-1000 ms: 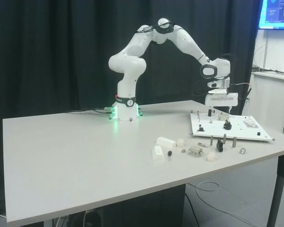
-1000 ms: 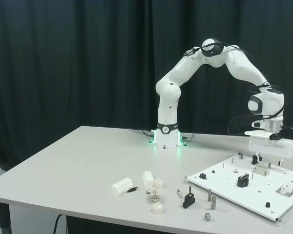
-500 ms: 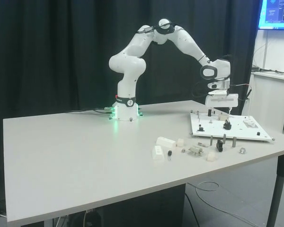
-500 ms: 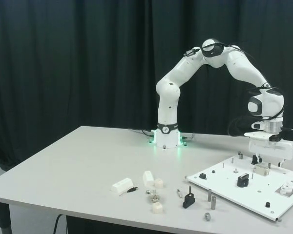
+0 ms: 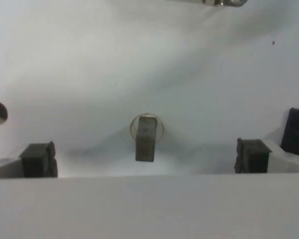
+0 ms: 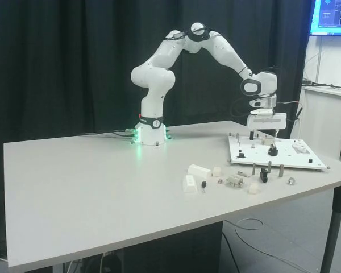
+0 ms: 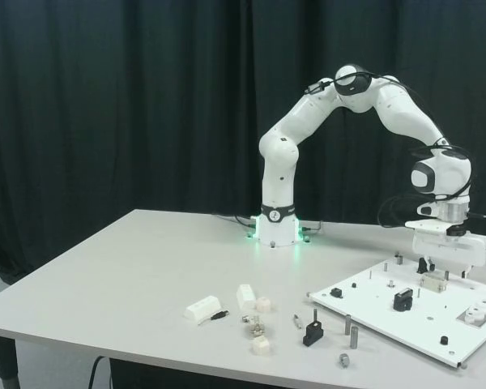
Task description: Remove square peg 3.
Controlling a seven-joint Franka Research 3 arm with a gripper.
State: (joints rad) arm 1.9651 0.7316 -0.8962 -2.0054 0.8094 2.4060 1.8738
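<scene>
In the wrist view, square peg 3 (image 5: 146, 138) is a grey bar standing upright in a round socket of the white board (image 5: 139, 59). My gripper (image 5: 145, 158) is open. Its two black fingertips (image 5: 38, 159) flank the peg with wide gaps and touch nothing. Seen from the room, the gripper (image 6: 265, 131) (image 7: 446, 274) hangs low over the far part of the white board (image 6: 284, 159) (image 7: 389, 320), pointing straight down. The hand hides the peg in both room views.
Black blocks (image 6: 273, 151) (image 7: 402, 301) and short posts stand on the board. Loose white blocks (image 6: 198, 169) (image 7: 202, 309), a black piece (image 6: 264, 175) (image 7: 312, 332) and small pegs lie on the grey table before the board. A white cabinet (image 6: 327, 116) stands beyond the table's right end.
The hand has shifted slightly over the far part of the board and sits a touch lower. The fingers have stayed open and nothing on the board has moved.
</scene>
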